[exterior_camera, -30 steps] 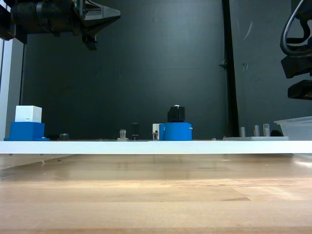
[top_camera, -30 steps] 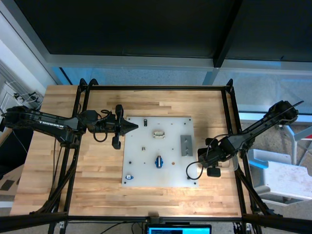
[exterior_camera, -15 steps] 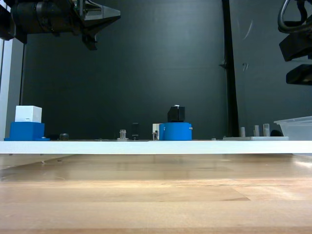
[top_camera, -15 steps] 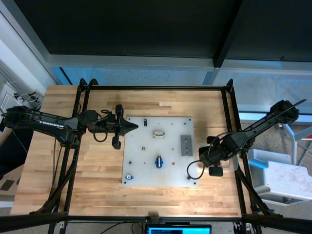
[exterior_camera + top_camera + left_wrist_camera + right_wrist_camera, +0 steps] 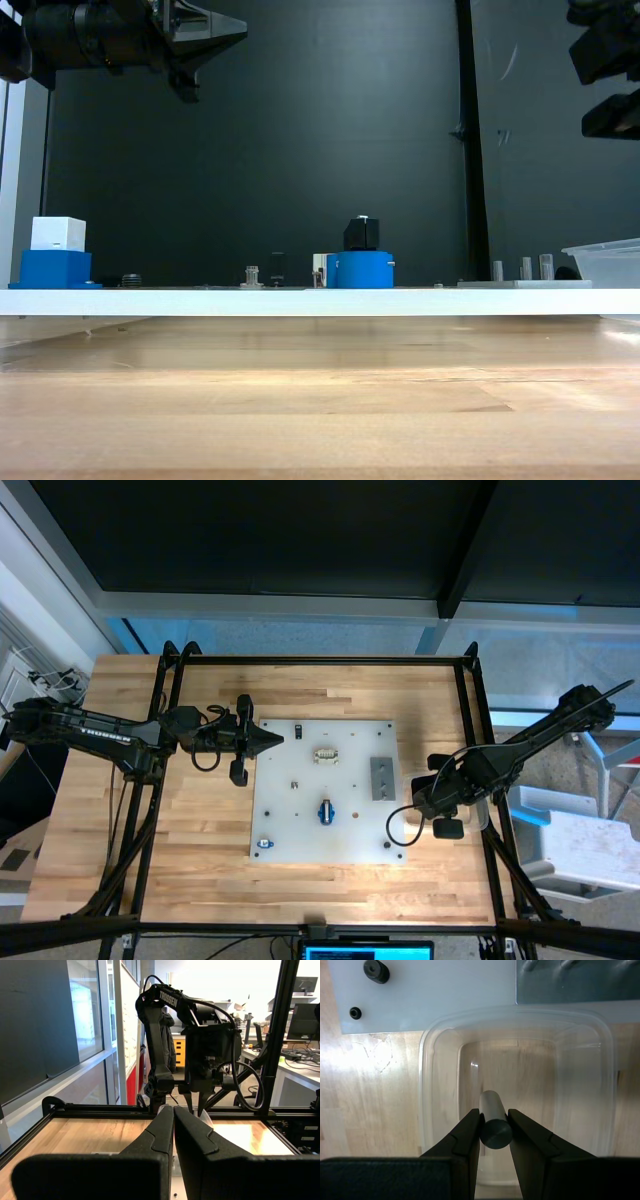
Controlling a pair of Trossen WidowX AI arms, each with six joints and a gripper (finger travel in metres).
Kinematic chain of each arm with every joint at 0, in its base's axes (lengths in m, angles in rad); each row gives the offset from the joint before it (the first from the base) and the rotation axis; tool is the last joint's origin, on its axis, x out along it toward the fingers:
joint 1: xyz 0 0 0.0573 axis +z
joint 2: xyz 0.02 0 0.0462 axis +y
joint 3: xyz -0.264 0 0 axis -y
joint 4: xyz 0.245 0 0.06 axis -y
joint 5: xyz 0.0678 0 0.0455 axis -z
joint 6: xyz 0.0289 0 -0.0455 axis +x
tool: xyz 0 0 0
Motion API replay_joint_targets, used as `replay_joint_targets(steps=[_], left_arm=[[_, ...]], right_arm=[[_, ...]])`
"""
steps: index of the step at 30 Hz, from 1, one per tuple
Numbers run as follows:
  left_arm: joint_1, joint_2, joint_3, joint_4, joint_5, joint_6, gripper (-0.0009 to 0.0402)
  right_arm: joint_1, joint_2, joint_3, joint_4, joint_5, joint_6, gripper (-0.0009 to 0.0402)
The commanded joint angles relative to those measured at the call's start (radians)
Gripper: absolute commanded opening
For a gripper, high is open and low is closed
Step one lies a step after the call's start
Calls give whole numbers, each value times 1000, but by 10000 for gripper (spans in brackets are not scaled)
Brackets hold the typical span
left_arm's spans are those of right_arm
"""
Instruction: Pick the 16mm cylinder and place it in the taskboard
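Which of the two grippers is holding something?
The right gripper, above the clear tray, grips the 16mm cylinder; the left gripper, raised above the taskboard, is empty.

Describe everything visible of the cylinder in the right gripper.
The 16mm cylinder is a short, dull-grey metal peg with a darker flat end face. It is clamped between the fingers of the right gripper, its axis pointing along them, above the clear tray beside the taskboard; only the fingers touch it. The left gripper, shut, hangs over the taskboard's left edge.
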Motion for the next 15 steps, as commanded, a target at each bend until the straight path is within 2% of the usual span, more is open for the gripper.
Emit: replay_joint_targets(steps=[1,8,15], left_arm=[[0,0,0,0,0,0,0],[0,0,0,0,0,0,0],[0,0,0,0,0,0,0]], right_arm=[[0,0,34,-27,2,-1,16],[-2,0,54,-47,26,-1,16],[-5,1,54,-42,26,-1,16]])
